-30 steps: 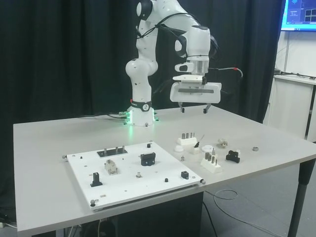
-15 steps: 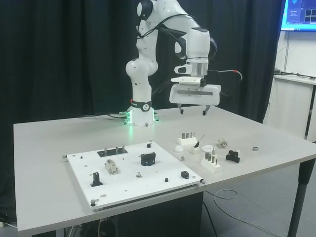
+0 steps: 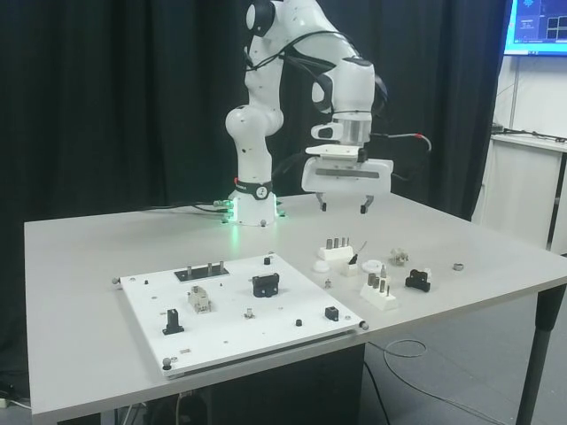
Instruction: Pick BNC.
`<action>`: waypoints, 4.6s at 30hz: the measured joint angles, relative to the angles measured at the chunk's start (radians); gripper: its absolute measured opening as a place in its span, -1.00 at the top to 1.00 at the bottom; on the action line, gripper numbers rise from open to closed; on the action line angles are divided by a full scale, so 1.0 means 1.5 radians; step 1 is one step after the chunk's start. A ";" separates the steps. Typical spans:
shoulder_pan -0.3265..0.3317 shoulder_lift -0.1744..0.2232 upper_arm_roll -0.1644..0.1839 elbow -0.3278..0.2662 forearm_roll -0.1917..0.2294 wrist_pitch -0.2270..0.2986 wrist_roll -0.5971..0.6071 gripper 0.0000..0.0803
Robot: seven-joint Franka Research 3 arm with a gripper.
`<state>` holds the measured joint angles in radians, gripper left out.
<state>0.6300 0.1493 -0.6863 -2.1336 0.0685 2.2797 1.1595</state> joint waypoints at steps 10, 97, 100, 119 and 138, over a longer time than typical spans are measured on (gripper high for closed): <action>0.001 0.002 0.004 -0.015 -0.001 0.022 -0.072 -0.99; -0.126 0.169 0.105 -0.046 0.169 0.189 0.084 -0.99; -0.139 0.172 0.118 -0.046 0.169 0.194 0.084 -0.99; -0.163 0.188 0.150 -0.046 0.169 0.221 0.084 -0.99; -0.182 0.208 0.169 -0.045 0.201 0.251 0.084 -0.99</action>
<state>0.3567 0.4616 -0.4321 -2.2017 0.3706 2.6554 1.2855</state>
